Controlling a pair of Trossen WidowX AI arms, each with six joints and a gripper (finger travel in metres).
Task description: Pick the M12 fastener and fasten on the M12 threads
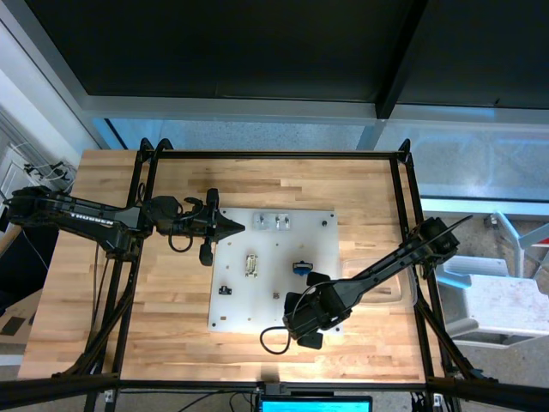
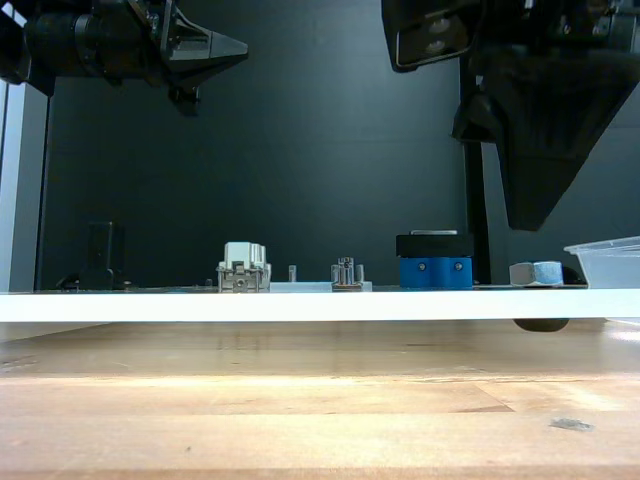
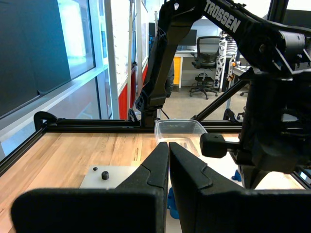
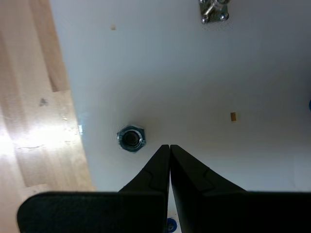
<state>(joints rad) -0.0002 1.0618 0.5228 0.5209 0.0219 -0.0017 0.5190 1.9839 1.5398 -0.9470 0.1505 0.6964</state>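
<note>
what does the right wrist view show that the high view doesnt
Only the right wrist view: the M12 nut sitting on the white board near its edge, beside the shut tips of the right end effector, not between them. Its centre is dark; whether it is on its stud I cannot tell. Only the high view: the left end effector over the board's far left edge, and the blue connector; the right arm hides the nut there. Both: the board, the wooden table, the right end effector over the board's near right part.
</note>
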